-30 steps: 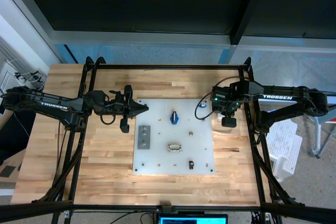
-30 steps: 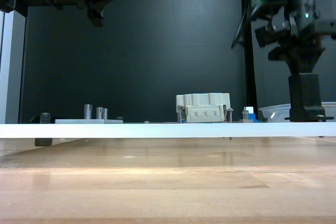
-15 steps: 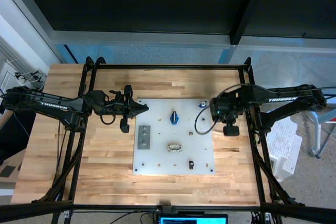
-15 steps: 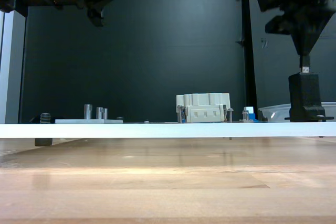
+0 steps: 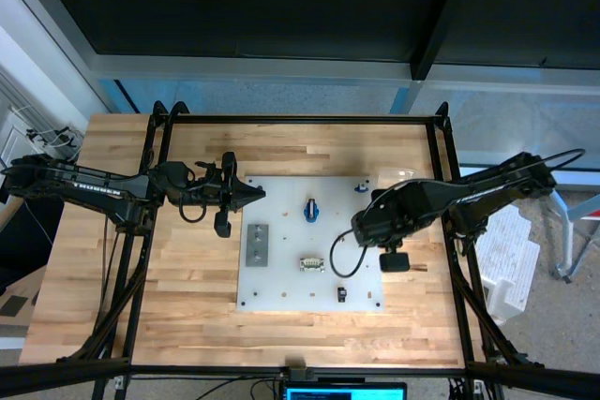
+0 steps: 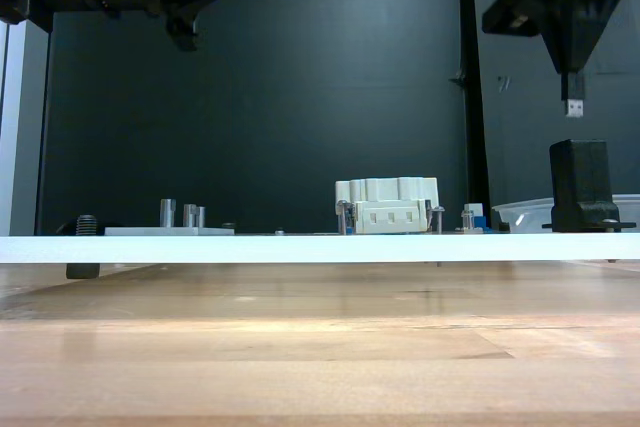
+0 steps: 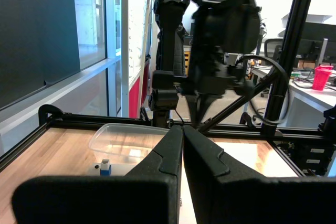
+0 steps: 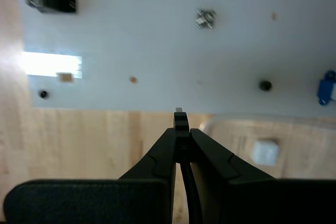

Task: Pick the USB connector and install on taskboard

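Note:
The white taskboard [image 5: 281,283] lies mid-table with a grey metal block [image 5: 256,244], a blue knob [image 5: 310,210], a beige connector [image 5: 312,264] and a black socket [image 5: 342,294]. My right gripper [image 5: 367,229] hangs over the board's right part, pointing down, shut on the USB connector [image 8: 180,120]. In the low view the plug's metal tip [image 6: 572,105] sits a little above the black socket [image 6: 583,185]. The wrist view shows that socket [image 8: 50,2] off to one side of the plug. My left gripper [image 5: 251,195] hovers shut and empty by the board's far left corner.
A clear plastic container [image 8: 273,140] holding a small white cube [image 8: 265,150] stands off the board's far right corner. A small blue piece [image 5: 361,187] sits on that corner. Black frame rails border the wooden table [image 5: 187,306].
My right arm has moved from the container toward the near side and left, over the board, and lifted the USB connector higher. The left arm has not moved.

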Available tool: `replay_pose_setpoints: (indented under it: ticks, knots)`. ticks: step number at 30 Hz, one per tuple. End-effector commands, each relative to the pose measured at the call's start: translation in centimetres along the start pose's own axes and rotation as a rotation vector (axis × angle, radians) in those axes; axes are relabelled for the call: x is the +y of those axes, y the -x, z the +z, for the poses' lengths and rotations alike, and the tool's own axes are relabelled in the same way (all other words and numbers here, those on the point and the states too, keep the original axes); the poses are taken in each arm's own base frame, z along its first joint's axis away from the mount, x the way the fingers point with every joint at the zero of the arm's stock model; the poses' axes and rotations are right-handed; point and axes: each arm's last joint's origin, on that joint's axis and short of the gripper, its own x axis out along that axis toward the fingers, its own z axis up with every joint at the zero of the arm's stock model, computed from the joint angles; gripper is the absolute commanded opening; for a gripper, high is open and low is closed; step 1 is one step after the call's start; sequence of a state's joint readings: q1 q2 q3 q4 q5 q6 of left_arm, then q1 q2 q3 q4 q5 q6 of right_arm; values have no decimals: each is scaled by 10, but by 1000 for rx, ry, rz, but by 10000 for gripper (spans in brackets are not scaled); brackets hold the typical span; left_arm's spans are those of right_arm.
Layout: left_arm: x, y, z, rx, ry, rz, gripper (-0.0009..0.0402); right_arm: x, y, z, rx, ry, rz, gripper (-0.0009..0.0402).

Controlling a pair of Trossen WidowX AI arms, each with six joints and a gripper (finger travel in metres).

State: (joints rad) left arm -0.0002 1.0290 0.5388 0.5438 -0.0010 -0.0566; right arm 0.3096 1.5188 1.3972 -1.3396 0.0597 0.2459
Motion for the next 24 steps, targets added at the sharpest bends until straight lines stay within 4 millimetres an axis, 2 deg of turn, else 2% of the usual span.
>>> replay_pose_setpoints:
  ticks: [1,17,24]
  knots:
    - [0,0,0,0,0,0,0,11,1,12,9,-19,1,0]
    - [0,0,0,0,0,0,0,59,-8,54,48,-117,26,0]
    - [0,0,0,0,0,0,0,77,-11,72,63,-100,17,0]
